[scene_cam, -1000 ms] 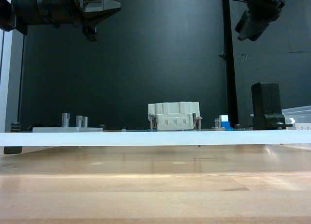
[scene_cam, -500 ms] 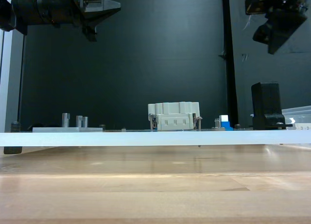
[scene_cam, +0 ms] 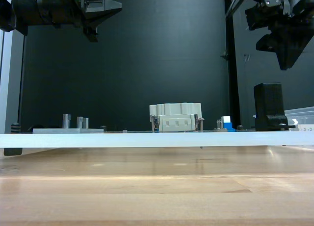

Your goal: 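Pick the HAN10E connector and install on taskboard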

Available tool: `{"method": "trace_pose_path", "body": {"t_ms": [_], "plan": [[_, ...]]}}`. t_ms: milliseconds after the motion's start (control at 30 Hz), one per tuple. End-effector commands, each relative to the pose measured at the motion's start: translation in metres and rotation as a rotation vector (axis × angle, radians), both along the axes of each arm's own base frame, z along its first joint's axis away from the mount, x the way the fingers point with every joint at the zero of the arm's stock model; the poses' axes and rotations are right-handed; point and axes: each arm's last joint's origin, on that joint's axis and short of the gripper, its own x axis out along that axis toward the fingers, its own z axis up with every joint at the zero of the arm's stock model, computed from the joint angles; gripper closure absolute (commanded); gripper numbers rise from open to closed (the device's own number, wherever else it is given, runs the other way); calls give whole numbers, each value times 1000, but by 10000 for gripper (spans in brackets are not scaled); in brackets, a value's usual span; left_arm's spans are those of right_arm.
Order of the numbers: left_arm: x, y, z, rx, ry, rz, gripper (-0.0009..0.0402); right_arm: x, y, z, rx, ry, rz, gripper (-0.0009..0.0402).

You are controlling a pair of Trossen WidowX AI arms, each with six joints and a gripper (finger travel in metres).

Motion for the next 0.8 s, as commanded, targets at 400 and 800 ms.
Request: {"method": "trace_pose_path", "body": {"t_ms": [400,800], "plan": [[0,0,0,0,0,0,392,4,11,-31,-15,45,75,132],[0,0,0,0,0,0,392,3,14,-58,-11,60,63,107]]}}
